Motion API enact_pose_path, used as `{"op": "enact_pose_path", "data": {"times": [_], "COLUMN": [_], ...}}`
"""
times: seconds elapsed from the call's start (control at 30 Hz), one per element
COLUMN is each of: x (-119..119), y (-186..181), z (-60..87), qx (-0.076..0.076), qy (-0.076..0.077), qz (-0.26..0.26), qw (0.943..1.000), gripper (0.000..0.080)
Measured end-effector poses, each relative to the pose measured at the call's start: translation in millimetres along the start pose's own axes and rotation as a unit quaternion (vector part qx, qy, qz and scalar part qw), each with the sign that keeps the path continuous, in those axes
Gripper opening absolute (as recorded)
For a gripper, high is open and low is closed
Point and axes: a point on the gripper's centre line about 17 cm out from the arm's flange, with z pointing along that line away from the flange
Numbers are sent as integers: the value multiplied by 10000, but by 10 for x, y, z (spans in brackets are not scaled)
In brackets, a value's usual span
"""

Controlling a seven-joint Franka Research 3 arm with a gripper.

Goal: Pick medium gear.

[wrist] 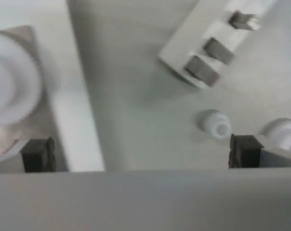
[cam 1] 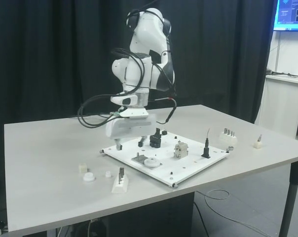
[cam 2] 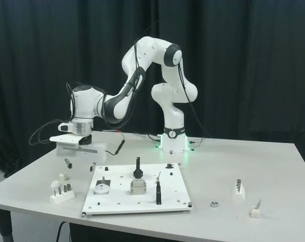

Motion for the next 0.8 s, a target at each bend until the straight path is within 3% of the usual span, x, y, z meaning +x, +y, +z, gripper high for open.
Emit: {"op": "enact_pose_path", "data": {"times": [0.4, 0.6, 0.8], "x": [-267, -405, -436], "y": [598, 867, 1012], "z": [22, 144, 321], "qx": [-164, -195, -106], "qy": [-59, -126, -82], "qz": [-242, -385, -506], "qw": [9996, 9990, 9986], "gripper": [800, 800, 800]}}
